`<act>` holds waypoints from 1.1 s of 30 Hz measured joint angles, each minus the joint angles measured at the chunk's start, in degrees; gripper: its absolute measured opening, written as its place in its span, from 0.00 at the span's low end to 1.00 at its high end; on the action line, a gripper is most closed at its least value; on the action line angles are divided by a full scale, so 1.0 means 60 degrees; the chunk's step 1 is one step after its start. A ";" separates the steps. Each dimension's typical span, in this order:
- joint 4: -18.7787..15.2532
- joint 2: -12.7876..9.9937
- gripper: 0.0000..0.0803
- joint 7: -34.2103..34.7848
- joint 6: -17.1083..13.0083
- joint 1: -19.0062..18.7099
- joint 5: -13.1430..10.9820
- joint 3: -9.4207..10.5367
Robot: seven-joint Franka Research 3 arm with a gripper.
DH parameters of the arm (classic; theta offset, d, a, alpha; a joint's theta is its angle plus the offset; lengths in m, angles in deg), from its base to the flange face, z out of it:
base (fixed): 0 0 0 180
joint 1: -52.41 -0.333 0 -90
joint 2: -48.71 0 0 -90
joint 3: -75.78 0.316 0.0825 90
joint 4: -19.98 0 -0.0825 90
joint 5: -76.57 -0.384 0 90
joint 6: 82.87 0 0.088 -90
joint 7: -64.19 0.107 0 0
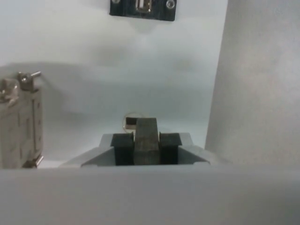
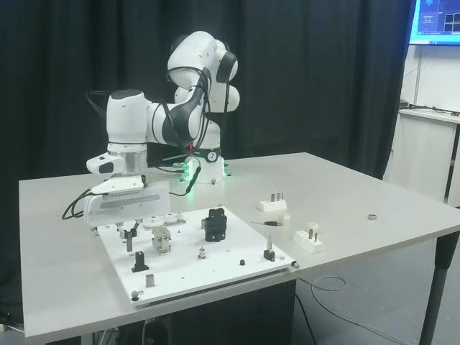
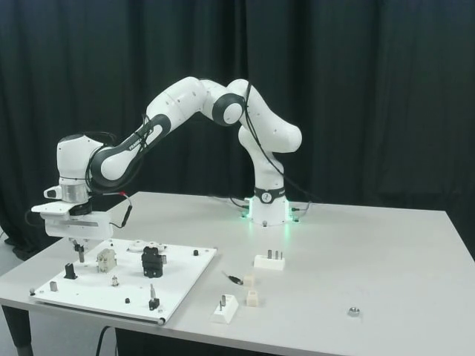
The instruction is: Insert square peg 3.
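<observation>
1. Hand pinching dark square peg between black fingers, above white task board on grey counter.
2. Step: carrying peg over board's far-left corner, not yet seated.
3. Next: align squarely over socket, descend straight.

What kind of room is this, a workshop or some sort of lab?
Most likely a robotics test lab. A white arm is bolted to a grey table, a white board of small fixtures lies under it, and black curtains hang behind.
</observation>
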 joint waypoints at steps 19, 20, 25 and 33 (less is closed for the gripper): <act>0.0012 -0.0001 0.14 0.0069 0.0174 -0.0025 0.0000 0.0000; 0.0012 -0.0001 0.14 0.0080 0.0177 -0.0026 0.0000 0.0000; 0.0013 -0.0001 0.14 0.0174 0.0179 -0.0028 0.0000 0.0000; 0.0013 -0.0004 0.14 0.0283 0.0179 -0.0037 0.0001 0.0000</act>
